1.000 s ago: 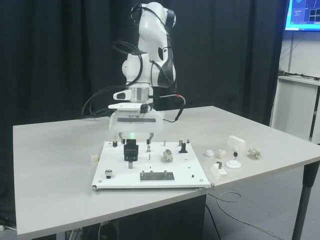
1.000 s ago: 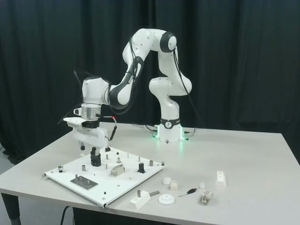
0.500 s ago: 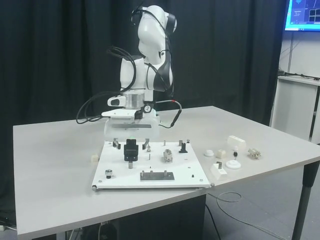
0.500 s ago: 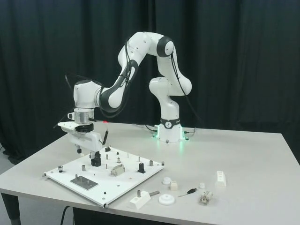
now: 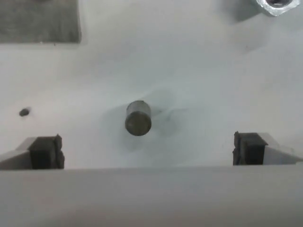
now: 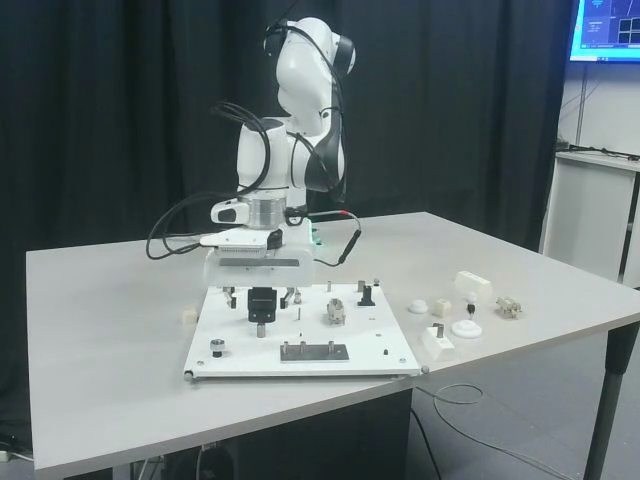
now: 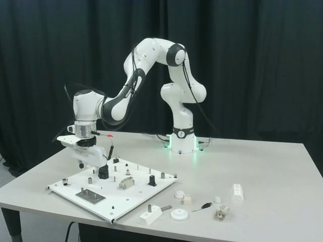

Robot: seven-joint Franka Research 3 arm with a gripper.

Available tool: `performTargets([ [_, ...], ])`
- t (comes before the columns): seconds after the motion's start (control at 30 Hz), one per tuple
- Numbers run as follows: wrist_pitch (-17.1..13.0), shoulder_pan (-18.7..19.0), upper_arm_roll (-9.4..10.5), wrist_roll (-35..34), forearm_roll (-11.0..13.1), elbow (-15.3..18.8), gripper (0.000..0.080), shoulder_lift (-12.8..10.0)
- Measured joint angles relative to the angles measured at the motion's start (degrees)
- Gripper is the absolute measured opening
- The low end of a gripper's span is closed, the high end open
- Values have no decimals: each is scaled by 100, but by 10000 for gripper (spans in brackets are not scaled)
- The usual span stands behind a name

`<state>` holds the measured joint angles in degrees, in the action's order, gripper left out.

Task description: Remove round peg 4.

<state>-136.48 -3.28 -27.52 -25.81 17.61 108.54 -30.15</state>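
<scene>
A short dark round peg [image 5: 138,118] stands upright in the white board [image 5: 203,71], seen end-on between my two fingers. My gripper [image 5: 147,149] is open, its black fingertips [image 5: 45,151] far out on either side of the peg and touching nothing. In the first room view the gripper [image 6: 258,293] hangs low over the left part of the white board [image 6: 370,340], with a small peg [image 6: 259,330] below it. The second room view shows the gripper [image 7: 92,164] just above the peg [image 7: 90,180].
On the board stand a black block [image 6: 262,303], a grey plate with pins [image 6: 313,352], a knurled nut [image 6: 216,347] and several other small fixtures. Loose white parts [image 6: 465,290] lie on the grey table [image 6: 110,330] to the right of the board.
The arm has swung the gripper leftward and lower over the board in the first room view. The fingers stay open and nothing has been picked up.
</scene>
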Motion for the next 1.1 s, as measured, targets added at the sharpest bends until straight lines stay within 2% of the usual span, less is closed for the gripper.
performTargets([
  [0.2, -1, -22, 0, 155, 145, 20, 800, -59],
  [0.57, -155, -26, 0, 437, 712, 154, 800, -92],
  [0.7, -256, -23, 1, 501, 792, 195, 800, -92],
  [1.1, -560, 60, 26, 683, 796, 262, 800, -117],
])
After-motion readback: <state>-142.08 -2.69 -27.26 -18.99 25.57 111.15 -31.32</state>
